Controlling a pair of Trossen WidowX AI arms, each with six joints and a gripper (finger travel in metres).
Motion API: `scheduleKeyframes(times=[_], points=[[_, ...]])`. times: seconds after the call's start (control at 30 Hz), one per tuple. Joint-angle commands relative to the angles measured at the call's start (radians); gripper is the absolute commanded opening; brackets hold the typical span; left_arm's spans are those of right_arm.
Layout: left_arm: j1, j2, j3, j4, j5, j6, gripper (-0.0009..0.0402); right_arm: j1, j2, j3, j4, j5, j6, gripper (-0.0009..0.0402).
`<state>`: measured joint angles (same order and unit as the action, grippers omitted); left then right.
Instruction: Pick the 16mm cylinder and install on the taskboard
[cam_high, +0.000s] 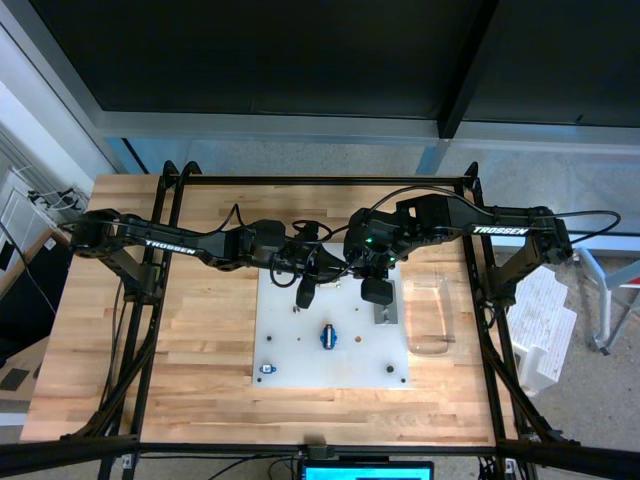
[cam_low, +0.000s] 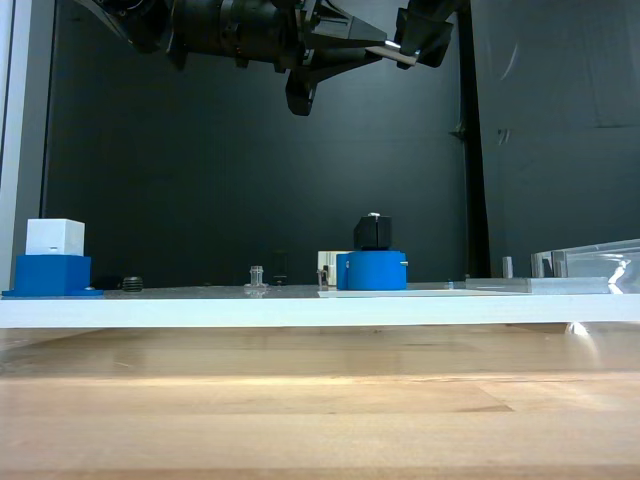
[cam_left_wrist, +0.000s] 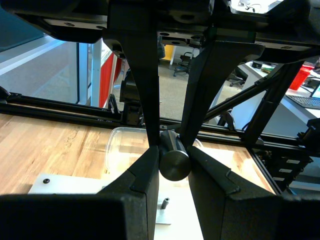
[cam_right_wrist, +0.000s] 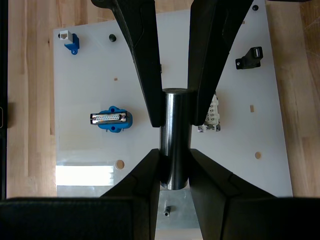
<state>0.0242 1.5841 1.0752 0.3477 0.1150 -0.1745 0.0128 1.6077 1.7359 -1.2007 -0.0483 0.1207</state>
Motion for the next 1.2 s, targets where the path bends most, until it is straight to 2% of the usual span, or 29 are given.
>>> scheduleKeyframes(times=[0.03, 0.13, 0.2, 0.3, 0.47, 0.57, 0.77, 0.93, 1.07, 1.2], points=[[0.0, 0.0, -0.001, 0.0, 0.002, 0.001, 0.0026, 0.0, 0.001, 0.0, 0.0, 0.004, 0.002, 0.0036], [0.0, 0.0, -0.001, 0.0, 0.003, 0.001, 0.0017, 0.0, 0.001, 0.0, 0.0, 0.005, 0.002, 0.0041], [0.0, 0.0, -0.001, 0.0, 0.018, 0.001, 0.0012, 0.0, 0.001, 0.0, 0.001, 0.006, 0.002, 0.005], [0.0, 0.0, -0.001, 0.0, 0.019, 0.001, 0.0006, 0.0, 0.001, 0.0, 0.0, 0.032, 0.005, 0.0072], [0.0, 0.0, -0.001, 0.0, 0.02, 0.002, 0.0003, 0.0, 0.001, 0.0, 0.001, 0.037, 0.01, 0.0129], [0.0, 0.0, -0.001, 0.0, 0.02, 0.002, 0.0004, 0.0, -0.002, 0.0, 0.001, 0.057, 0.012, 0.0167], [0.0, 0.0, -0.001, 0.0, 0.019, 0.002, 0.0004, 0.0, -0.038, -0.026, 0.022, 0.058, 0.005, 0.0223], [0.0, 0.0, -0.001, 0.0, 0.018, 0.003, 0.0003, 0.003, -0.112, -0.113, 0.115, 0.061, 0.005, 0.0233], [0.001, 0.0, -0.001, 0.002, 0.014, 0.004, 0.0003, 0.004, -0.181, -0.211, 0.239, 0.083, 0.001, 0.0231], [0.001, 0.0, -0.001, 0.002, 0.008, 0.004, 0.0003, 0.005, -0.249, -0.307, 0.38, 0.082, 0.0, 0.0232]])
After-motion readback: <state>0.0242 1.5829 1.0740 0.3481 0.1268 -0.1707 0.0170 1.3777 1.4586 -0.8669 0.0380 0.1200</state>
